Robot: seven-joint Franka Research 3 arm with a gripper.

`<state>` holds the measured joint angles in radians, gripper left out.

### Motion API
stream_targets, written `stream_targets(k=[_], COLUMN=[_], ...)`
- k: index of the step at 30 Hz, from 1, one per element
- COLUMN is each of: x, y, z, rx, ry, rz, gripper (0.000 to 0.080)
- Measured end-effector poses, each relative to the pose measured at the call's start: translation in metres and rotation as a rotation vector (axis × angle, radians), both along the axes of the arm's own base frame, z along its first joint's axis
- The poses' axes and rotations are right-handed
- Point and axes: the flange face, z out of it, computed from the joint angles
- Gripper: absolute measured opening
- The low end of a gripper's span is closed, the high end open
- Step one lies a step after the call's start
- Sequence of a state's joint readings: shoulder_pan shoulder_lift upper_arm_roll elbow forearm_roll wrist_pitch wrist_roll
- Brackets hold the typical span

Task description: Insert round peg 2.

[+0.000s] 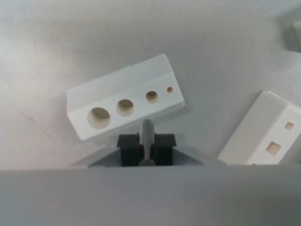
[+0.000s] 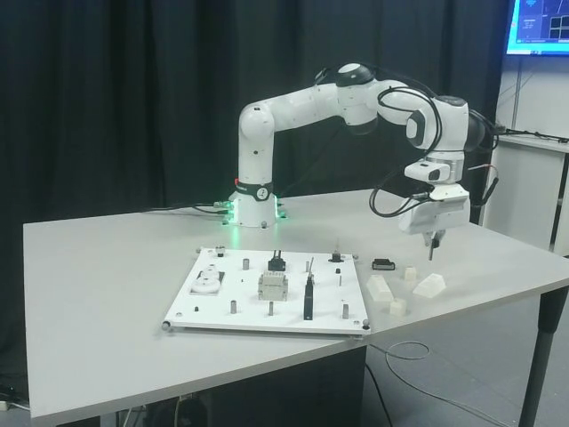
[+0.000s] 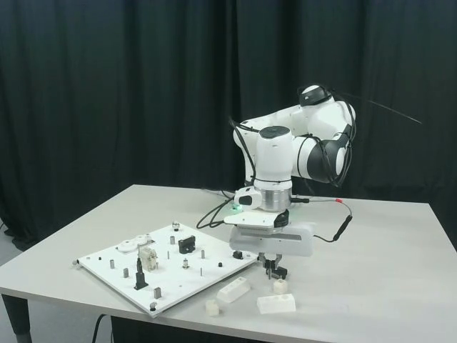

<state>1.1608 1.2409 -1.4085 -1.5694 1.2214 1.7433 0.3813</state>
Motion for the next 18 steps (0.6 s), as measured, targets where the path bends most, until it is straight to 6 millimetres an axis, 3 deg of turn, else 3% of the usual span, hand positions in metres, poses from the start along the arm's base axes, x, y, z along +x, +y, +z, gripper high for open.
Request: stream_targets(k=[18], x=[0.0020], y=[-0.0042], z=[0.0010], rx=[-0.005], ry=[-0.014], rz=[-0.029], gripper=[0.0061])
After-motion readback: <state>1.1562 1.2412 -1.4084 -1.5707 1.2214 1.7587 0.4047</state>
